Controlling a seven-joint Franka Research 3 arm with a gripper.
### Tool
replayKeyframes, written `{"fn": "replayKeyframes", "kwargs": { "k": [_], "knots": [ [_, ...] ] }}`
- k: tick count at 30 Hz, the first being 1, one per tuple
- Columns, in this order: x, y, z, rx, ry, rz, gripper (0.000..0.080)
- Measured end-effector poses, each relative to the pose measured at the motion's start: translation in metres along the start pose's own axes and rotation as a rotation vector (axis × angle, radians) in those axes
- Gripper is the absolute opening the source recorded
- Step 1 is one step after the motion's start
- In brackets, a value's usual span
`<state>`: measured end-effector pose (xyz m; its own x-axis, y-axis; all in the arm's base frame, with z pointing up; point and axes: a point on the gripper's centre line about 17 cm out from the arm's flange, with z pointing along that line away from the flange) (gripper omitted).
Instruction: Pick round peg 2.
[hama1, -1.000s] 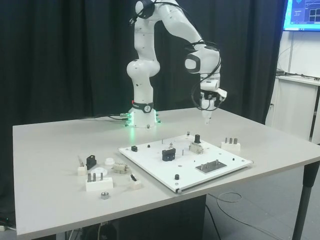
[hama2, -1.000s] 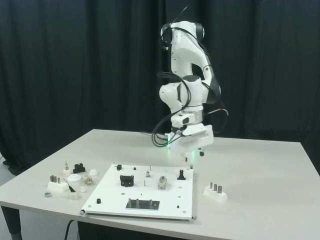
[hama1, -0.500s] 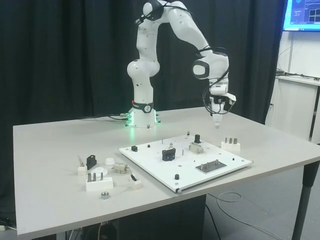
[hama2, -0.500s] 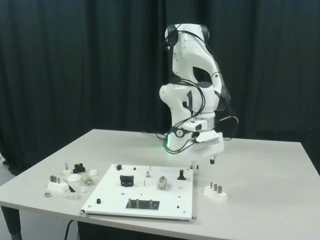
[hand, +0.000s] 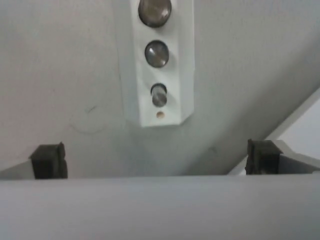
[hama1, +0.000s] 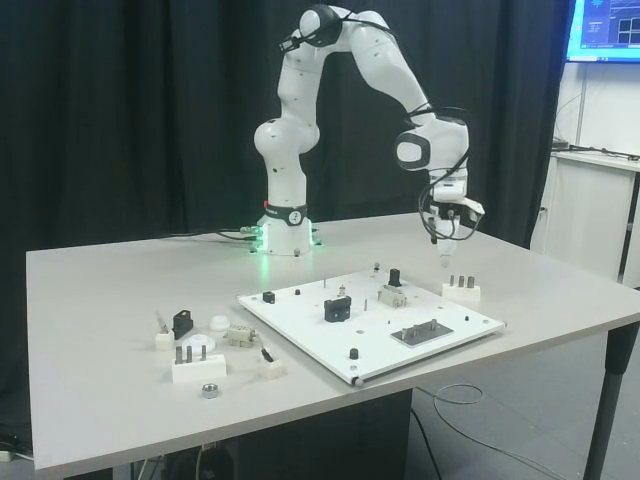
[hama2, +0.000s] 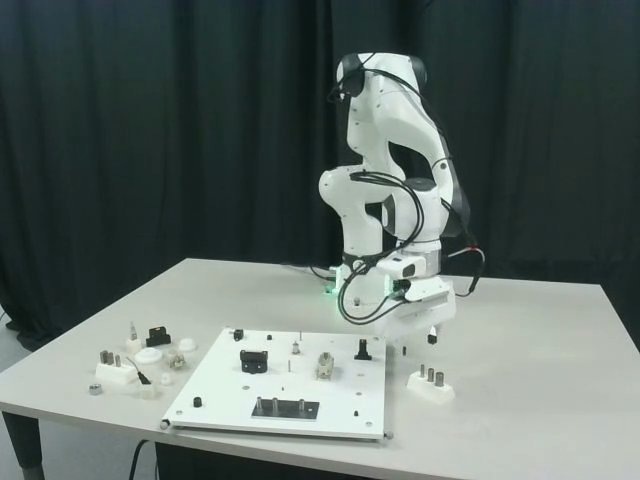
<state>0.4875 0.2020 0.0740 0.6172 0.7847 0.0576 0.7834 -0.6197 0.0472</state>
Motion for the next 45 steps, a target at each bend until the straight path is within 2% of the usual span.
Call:
{"fn": "replayKeyframes", "kwargs": {
  "k": [19, 28, 35, 45],
  "knots": [
    [0.02, 0.01, 0.026, -0.009, -0.022, -0.011, 0.08],
    [0.023, 0.013, 0.04, -0.003, -0.034, -0.004, 0.08],
    [0.024, 0.015, 0.045, 0.004, -0.037, 0.005, 0.08],
    [0.023, 0.014, 0.045, 0.016, -0.044, 0.014, 0.08]
  ]
}}
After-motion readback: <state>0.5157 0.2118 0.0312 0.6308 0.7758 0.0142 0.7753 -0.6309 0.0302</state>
